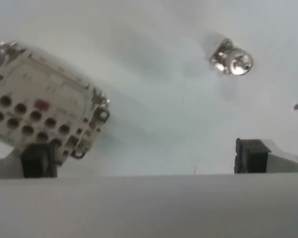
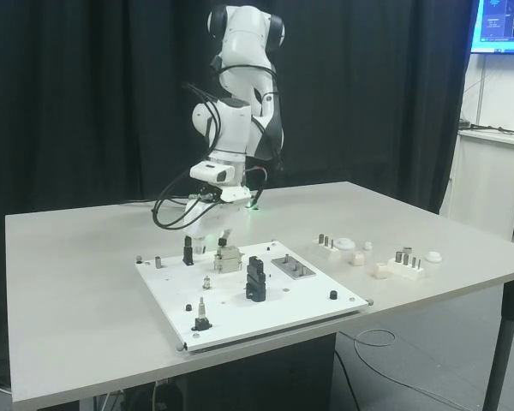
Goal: Insert waterproof.
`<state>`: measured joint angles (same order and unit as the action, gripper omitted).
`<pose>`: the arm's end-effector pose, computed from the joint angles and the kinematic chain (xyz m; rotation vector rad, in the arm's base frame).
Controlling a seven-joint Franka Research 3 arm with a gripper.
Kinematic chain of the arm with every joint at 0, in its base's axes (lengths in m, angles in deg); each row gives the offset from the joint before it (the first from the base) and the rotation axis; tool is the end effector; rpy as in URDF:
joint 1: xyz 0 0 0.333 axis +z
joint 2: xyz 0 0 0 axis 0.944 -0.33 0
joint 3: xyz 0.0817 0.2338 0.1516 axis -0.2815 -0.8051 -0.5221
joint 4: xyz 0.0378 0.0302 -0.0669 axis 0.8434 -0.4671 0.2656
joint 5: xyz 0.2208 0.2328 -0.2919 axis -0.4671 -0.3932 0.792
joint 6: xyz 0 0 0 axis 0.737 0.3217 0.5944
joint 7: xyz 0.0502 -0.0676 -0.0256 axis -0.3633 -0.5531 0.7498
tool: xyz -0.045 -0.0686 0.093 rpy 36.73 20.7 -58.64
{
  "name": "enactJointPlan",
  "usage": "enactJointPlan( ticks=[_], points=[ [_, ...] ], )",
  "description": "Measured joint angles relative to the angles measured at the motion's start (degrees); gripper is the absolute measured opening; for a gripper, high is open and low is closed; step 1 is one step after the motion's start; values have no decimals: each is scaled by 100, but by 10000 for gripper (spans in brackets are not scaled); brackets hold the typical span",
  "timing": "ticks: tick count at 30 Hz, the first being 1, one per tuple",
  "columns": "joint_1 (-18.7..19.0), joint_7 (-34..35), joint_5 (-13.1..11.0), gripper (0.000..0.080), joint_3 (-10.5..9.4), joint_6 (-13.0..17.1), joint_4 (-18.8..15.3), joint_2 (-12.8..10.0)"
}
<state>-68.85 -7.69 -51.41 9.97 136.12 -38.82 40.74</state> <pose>0.5166 -0.2653 0.1867 2.9675 -0.2900 0.0457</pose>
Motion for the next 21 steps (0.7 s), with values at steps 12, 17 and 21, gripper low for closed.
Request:
enactJointPlan(
  ticks=[12,17,21],
  points=[
    [23,15,12,800,0,-581,-6,290],
    [26,37,12,800,0,-708,-13,379],
    [26,45,13,800,1,-750,-17,420]
  ],
)
